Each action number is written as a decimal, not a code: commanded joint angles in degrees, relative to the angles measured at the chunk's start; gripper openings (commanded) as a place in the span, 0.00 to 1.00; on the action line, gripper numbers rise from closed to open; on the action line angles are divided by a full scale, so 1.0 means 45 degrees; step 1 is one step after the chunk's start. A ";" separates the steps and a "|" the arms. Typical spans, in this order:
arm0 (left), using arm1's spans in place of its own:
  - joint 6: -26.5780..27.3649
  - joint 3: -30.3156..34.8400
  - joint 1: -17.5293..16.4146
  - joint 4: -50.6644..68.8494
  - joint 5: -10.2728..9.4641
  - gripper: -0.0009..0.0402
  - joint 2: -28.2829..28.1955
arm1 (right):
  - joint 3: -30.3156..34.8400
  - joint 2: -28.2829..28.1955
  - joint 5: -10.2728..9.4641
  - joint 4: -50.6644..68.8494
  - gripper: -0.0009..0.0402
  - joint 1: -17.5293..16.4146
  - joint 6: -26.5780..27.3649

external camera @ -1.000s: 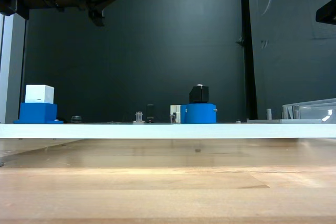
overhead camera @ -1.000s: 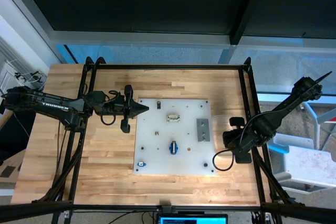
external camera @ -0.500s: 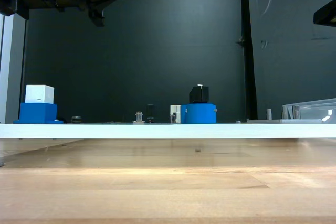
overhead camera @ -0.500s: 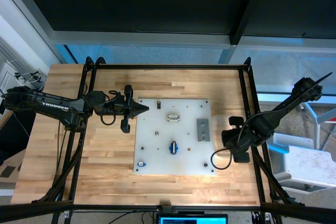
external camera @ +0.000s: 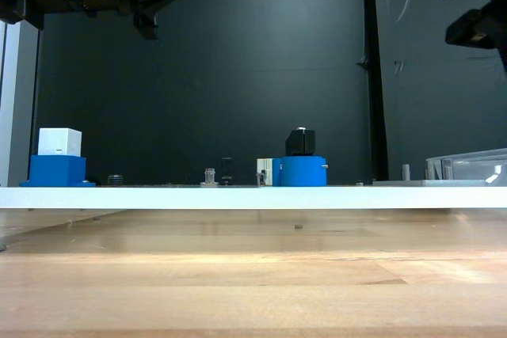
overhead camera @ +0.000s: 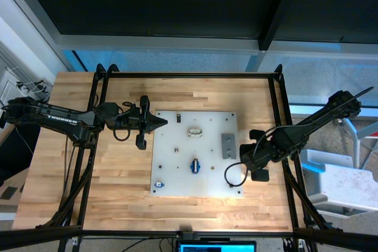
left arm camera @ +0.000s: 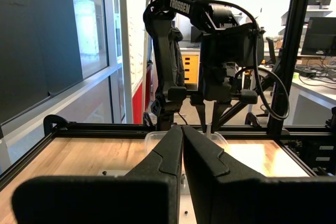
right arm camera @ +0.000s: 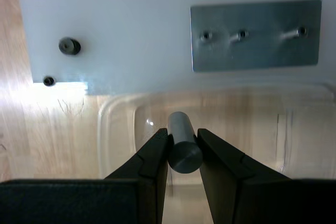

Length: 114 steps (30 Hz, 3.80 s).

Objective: Pick the 16mm cylinder and place it in the taskboard

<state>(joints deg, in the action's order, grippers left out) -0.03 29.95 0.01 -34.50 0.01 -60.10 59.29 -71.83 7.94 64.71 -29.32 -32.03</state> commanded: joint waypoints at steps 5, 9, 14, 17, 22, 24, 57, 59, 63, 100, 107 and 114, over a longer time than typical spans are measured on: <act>-0.0005 0.0000 0.0000 -0.0005 0.0000 0.02 -0.0005 | 0.0976 -0.1088 -0.0010 -0.0049 0.08 0.0583 0.0457; -0.0005 0.0000 0.0000 -0.0005 0.0000 0.02 0.0000 | 0.1472 -0.1744 -0.0010 -0.0204 0.08 0.0903 0.0699; -0.0005 0.0000 -0.0005 -0.0005 0.0000 0.02 0.0000 | 0.2064 -0.2521 -0.0019 -0.0384 0.08 0.1146 0.0996; -0.0005 0.0000 0.0000 -0.0005 0.0000 0.02 0.0000 | 0.2297 -0.2885 -0.0136 -0.0457 0.08 0.1258 0.0996; -0.0005 0.0000 -0.0005 -0.0005 0.0000 0.02 0.0000 | 0.2798 -0.3536 -0.0146 -0.0525 0.08 0.1413 0.1088; -0.0005 0.0000 0.0000 -0.0005 0.0000 0.02 0.0000 | 0.2997 -0.3735 -0.0146 -0.0549 0.08 0.1462 0.1219; -0.0005 0.0000 0.0000 -0.0005 0.0000 0.02 0.0000 | 0.4216 -0.6013 -0.1117 -0.1899 0.08 0.2336 0.2263; -0.0005 0.0000 -0.0005 -0.0005 0.0000 0.02 0.0000 | 0.4216 -0.6013 -0.1107 -0.1962 0.08 0.2351 0.2297; 0.0000 0.0000 -0.0005 -0.0005 0.0000 0.02 -0.0005 | 0.4216 -0.6207 -0.1127 -0.2123 0.08 0.2356 0.2331; -0.0005 0.0000 -0.0005 -0.0005 0.0000 0.02 -0.0005 | 0.4022 -0.6664 -0.1107 -0.2637 0.08 0.2375 0.2560; -0.0005 0.0000 -0.0005 -0.0005 0.0000 0.02 -0.0005 | 0.4022 -0.6849 -0.1112 -0.2837 0.08 0.2375 0.2565; -0.0005 0.0000 -0.0005 -0.0005 0.0000 0.02 0.0000 | 0.4022 -0.6849 -0.1117 -0.2754 0.08 0.2375 0.2560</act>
<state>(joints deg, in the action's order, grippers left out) -0.03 29.95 0.01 -34.50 -0.01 -60.07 77.36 -102.65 2.96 52.29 -18.61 -20.45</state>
